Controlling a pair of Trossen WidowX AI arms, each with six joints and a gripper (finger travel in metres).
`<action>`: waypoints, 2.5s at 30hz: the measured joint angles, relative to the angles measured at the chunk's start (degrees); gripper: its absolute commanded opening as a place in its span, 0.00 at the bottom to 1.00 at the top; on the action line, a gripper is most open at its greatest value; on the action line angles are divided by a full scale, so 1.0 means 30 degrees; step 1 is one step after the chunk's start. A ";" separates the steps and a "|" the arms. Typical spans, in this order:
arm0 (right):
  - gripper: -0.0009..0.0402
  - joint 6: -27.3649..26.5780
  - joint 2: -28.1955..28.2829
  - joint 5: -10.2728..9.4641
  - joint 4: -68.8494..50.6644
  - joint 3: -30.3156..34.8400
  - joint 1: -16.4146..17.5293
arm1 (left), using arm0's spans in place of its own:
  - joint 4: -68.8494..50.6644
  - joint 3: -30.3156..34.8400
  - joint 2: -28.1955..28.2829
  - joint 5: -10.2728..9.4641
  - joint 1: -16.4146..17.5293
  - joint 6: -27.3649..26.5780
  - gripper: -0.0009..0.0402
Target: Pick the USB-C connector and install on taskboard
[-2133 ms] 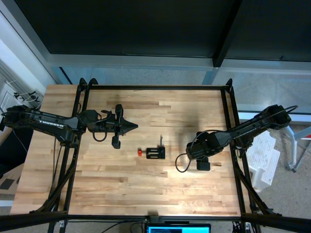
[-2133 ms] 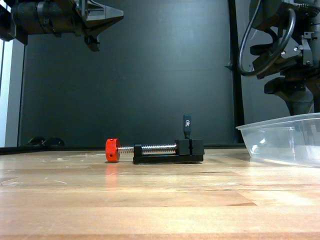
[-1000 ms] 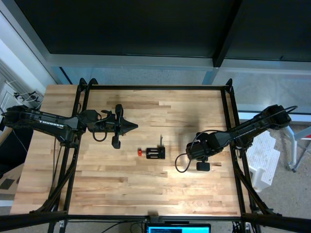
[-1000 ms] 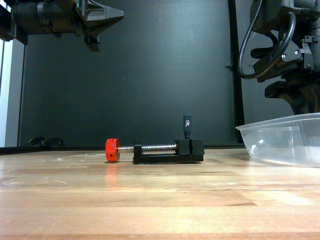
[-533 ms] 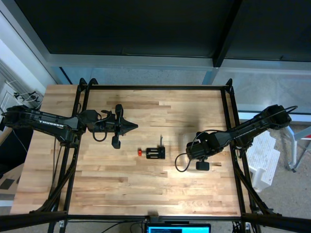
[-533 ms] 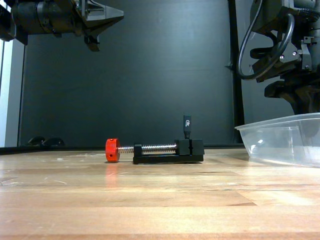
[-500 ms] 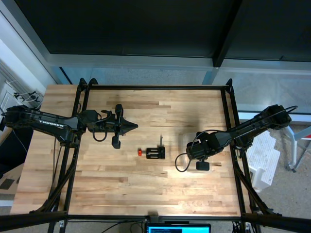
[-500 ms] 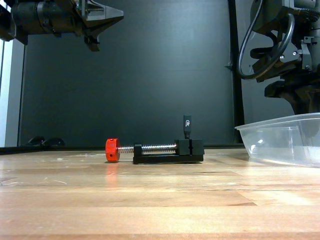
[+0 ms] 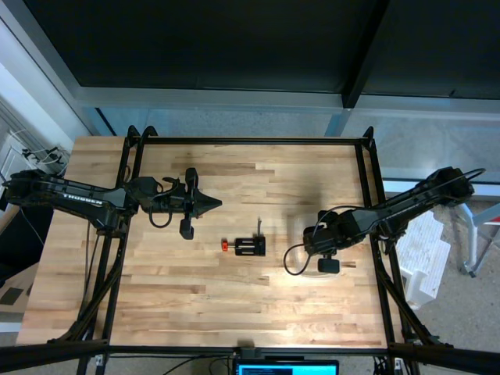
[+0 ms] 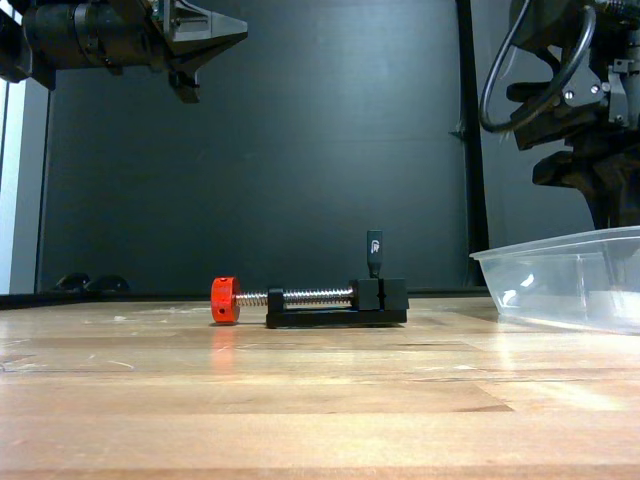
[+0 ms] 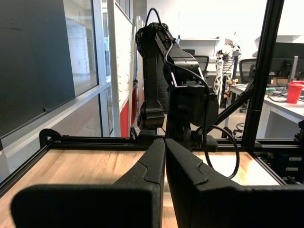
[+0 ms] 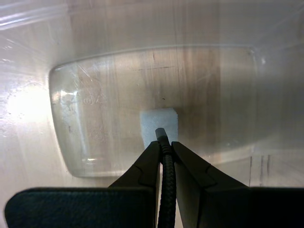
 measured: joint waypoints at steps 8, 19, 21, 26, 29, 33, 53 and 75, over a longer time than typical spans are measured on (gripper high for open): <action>0.02 0.0452 -0.0860 0.0000 -0.1887 0.1421 -0.0036 | -0.0007 0.0007 0.0000 0.0000 0.0000 0.0000 0.02; 0.02 0.1188 -0.0903 0.0007 -0.3876 0.4328 -0.0423 | -0.0007 0.0000 0.0000 0.0000 0.0000 0.0007 0.02; 0.02 0.1180 -0.0648 0.0007 -0.3971 0.4721 -0.0619 | 0.0000 0.0007 0.0000 0.0000 0.0000 0.0007 0.02; 0.02 0.1173 0.0357 0.0204 -0.4044 0.6164 -0.1275 | 0.0000 0.0007 -0.0007 0.0007 0.0000 0.0007 0.02; 0.02 0.1355 0.1282 0.0670 -0.4109 0.7344 -0.1581 | 0.0000 0.0007 0.0000 0.0007 0.0000 0.0007 0.02; 0.02 0.1625 0.2965 0.0780 -0.4240 0.9085 -0.1829 | 0.0000 0.0007 0.0000 0.0000 0.0000 0.0007 0.02; 0.02 0.1275 0.9515 0.0845 -0.5486 1.6269 -0.2200 | 0.0000 0.0000 -0.0007 0.0007 0.0000 0.0007 0.02; 0.02 0.0546 1.1817 0.1355 -0.5370 1.8083 -0.2448 | 0.0000 0.0007 -0.0007 0.0007 0.0000 0.0007 0.02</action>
